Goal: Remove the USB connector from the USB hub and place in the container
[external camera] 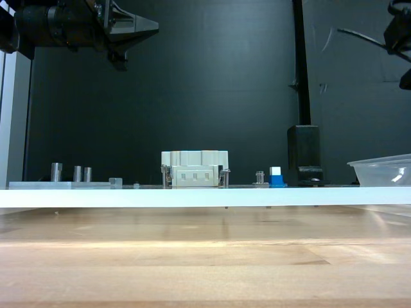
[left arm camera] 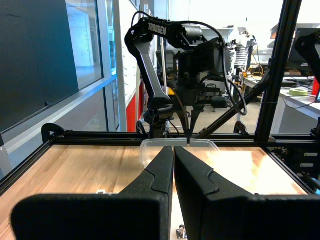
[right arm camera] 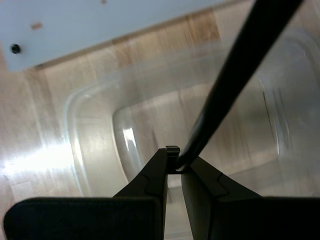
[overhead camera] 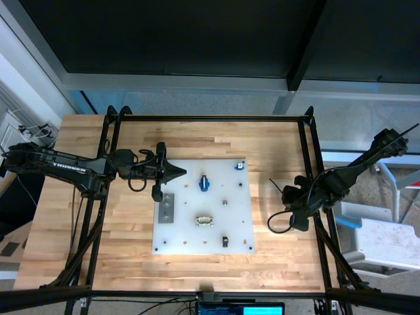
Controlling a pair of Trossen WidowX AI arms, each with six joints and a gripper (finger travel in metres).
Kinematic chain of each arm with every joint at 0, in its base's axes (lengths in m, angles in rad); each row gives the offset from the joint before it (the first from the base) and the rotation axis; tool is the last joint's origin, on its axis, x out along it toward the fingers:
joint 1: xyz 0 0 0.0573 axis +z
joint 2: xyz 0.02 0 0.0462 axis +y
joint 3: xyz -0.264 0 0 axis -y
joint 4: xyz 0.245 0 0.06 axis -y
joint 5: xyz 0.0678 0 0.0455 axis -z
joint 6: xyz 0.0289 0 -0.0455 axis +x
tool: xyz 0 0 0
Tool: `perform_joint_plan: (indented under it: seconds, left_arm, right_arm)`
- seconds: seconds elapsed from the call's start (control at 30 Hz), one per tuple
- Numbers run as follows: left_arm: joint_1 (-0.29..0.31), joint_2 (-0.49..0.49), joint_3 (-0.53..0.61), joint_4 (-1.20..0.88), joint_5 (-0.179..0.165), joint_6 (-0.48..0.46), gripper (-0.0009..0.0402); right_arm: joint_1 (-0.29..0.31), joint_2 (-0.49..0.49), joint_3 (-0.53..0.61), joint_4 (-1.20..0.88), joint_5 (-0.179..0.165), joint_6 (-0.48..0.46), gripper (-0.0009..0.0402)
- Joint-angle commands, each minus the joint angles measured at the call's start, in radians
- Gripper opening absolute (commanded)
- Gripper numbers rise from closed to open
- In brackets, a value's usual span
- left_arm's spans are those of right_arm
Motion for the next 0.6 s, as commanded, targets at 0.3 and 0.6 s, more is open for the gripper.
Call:
perform_joint_plan:
  seconds: [0.3, 0.6]
  left_arm:
    - [0.0, 0.0, 0.0, 0.0, 0.0, 0.0, 0.0001]
    - [0.0, 0.0, 0.0, 0.0, 0.0, 0.0, 0.0001]
  right_arm:
    - [0.003, -0.008, -0.022, 0.003, -0.002, 0.02, 0.0]
    - [0.003, -0.008, -0.022, 0.002, 0.002, 0.036, 0.0037]
